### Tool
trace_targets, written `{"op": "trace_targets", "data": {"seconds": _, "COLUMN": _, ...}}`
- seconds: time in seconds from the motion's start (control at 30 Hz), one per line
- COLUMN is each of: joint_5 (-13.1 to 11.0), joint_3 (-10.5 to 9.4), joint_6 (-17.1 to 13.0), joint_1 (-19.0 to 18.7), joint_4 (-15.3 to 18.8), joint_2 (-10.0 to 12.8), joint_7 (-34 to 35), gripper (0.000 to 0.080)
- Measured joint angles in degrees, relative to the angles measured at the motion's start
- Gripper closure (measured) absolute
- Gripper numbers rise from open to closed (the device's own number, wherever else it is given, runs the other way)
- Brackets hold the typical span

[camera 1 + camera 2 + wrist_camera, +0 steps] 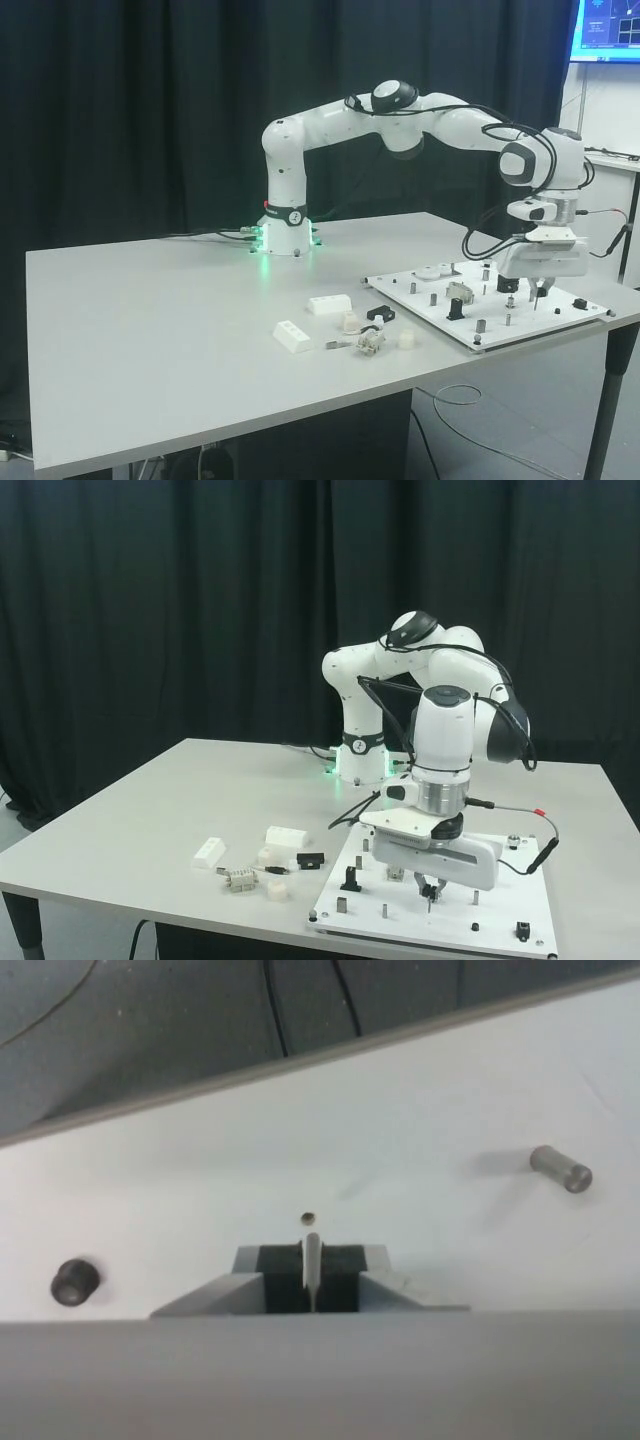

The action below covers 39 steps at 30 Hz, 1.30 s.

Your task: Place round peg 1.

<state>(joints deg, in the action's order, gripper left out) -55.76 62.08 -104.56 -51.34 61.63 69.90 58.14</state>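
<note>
1. Nearest in the wrist view, the claw [311, 1285] has its two black fingertips [283, 1278] pinching a thin grey round metal peg [311, 1265], which points away from the camera toward the board.
2. Just beyond the peg's tip, at about 12 o'clock from it, a small dark round hole [309, 1219] sits in the flat white assembly board [400, 1110]; tip and hole appear apart, not yet mated.
3. Further out on the board, a short dark round knob [74, 1281] stands at about 9 o'clock from the claw and a grey cylindrical stud [561, 1169] at about 2 o'clock, both well apart from the hole.
4. In the first room view the white arm [400, 115] reaches over the board [560, 318] at the far end of the grey bench [150, 320], the claw [540, 296] hanging just above it.
5. Judgement: the step in hand looks like final alignment before insertion. The next move calls for centring the peg over the hole, keeping it upright, then a slow straight descent; a slight offset would likely jam the tip on the rim.
6. Loose white blocks [330, 303] lie on the bench at about 9 o'clock from the board, untouched.
</note>
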Motion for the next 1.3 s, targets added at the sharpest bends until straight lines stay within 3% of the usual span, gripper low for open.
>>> {"op": "trace_targets", "data": {"seconds": 1.3, "joint_5": 1.1, "joint_3": 0.81, "joint_6": 0.6, "joint_1": 0.0, "joint_4": -0.8, "joint_2": 0.0, "joint_7": 0.8, "gripper": 0.0771}}
